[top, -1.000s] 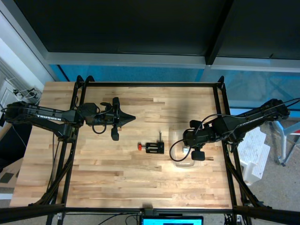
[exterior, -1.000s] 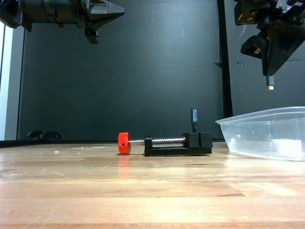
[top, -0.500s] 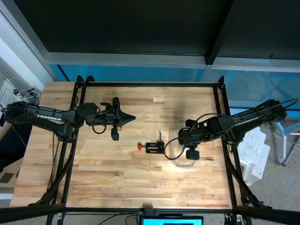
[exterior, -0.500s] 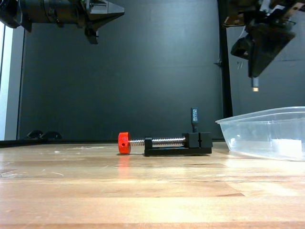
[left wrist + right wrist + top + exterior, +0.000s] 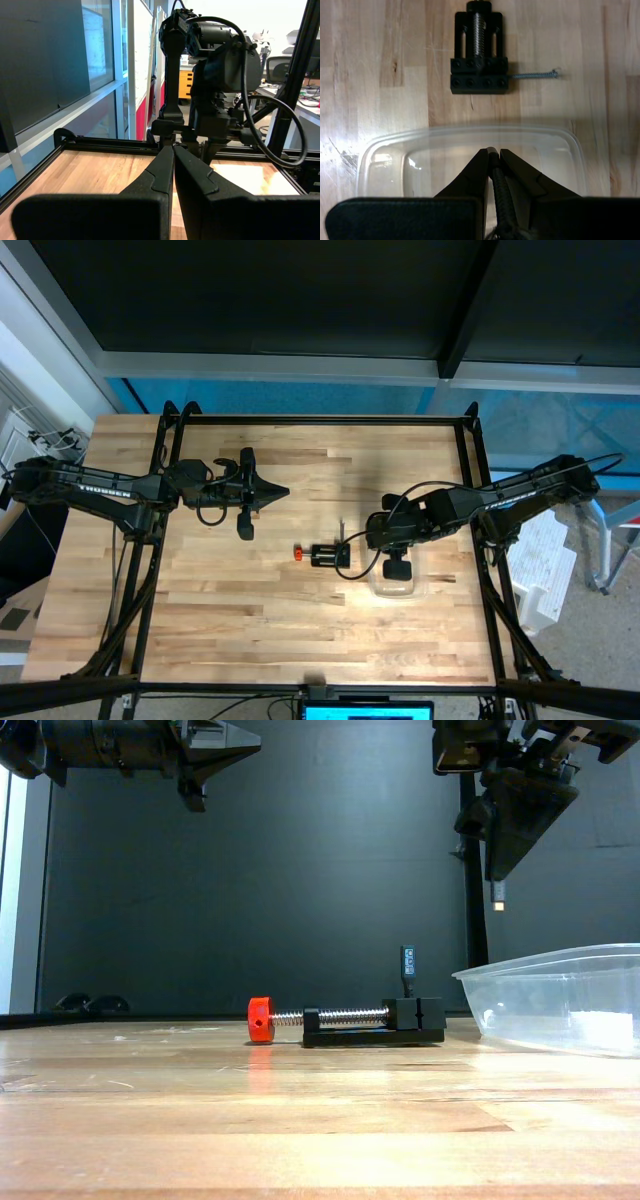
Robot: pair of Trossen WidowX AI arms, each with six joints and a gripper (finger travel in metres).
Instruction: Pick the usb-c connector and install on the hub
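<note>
Table (image 5: 250, 620): pale wood planks.
Left gripper (image 5: 173, 147): fingers pressed together, empty, raised at the table's 10 o'clock.
Hub (image 5: 372, 1023): flat at table centre, red knob (image 5: 260, 1019) at its 9 o'clock.
Right gripper (image 5: 497, 875): pinching usb-c connector (image 5: 498, 898), which hangs at 2 o'clock above Hub.
Clear tray (image 5: 560, 970): 3 o'clock of Hub.

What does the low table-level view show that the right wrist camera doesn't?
Only the low view shows the left gripper, parked high at left, the red-orange knob on the hub, and the tip of the usb-c connector below the right gripper. Only the right wrist view shows the bare wood between hub and clear tray. Both show the right gripper, hub and tray.
</note>
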